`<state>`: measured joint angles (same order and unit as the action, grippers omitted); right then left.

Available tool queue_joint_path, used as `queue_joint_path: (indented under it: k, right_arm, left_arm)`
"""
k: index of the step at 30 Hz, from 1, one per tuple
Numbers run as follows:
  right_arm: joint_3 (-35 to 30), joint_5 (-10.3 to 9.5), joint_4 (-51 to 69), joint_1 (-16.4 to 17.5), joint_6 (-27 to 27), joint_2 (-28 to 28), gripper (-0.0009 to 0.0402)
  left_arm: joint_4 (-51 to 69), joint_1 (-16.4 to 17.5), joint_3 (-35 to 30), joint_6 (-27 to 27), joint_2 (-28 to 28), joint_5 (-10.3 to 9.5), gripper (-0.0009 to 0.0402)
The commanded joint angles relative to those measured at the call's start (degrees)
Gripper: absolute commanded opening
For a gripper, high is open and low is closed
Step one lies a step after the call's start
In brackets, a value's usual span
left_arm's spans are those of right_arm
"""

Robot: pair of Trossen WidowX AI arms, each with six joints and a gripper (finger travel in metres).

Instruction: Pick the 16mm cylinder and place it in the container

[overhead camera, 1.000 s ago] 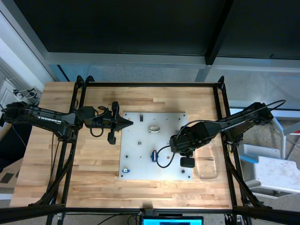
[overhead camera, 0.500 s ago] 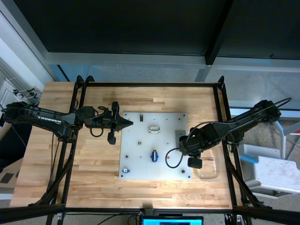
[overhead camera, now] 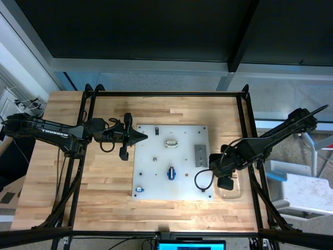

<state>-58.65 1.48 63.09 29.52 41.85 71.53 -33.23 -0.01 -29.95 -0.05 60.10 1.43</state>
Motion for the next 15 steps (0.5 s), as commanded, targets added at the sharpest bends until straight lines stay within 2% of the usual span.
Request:
queue_joint_path:
  k: [1, 6, 15]
  right_arm:
    - [1.68, -0.07, -0.52, 1.33, 2.27, -1.90, 0.0023]
    - [4.57, -0.37, -0.87, 3.76, 7.08, -4.57, 0.0023]
    - [10.93, -4.61, -7.34, 5.66, 11.91, -7.85, 0.0023]
  left_arm:
    - [-0.02, 0.00, 0.00, 0.02, 0.02, 0.02, 0.0000]
    - [-0.02, 0.02, 0.00, 0.02, 0.02, 0.02, 0.0000]
    - [-0.02, 0.00, 0.00, 0.02, 0.02, 0.02, 0.0000]
